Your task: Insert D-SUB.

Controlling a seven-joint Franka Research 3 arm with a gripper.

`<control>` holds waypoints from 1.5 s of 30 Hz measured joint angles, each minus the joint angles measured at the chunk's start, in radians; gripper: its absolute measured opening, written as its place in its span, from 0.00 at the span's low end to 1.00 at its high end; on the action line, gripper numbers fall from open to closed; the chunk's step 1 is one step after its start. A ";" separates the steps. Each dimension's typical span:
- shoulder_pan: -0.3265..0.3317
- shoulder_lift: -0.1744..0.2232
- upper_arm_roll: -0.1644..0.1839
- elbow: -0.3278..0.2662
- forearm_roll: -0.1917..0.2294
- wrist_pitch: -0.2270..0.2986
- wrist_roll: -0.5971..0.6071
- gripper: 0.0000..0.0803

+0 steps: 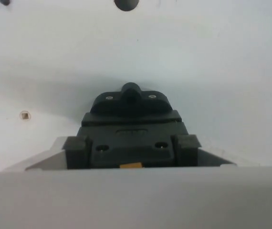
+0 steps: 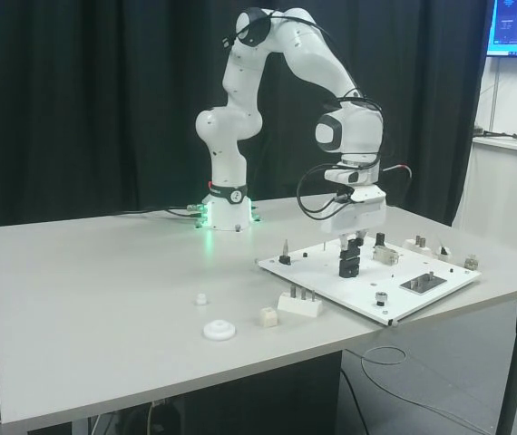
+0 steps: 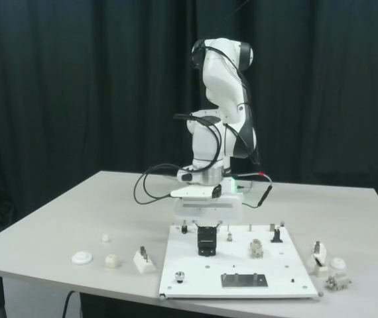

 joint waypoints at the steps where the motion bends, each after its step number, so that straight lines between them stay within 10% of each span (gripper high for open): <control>1: 0.000 0.000 0.000 0.000 0.001 0.000 0.000 0.48; 45: 0.000 -0.002 0.000 -0.002 -0.001 -0.020 -0.008 0.48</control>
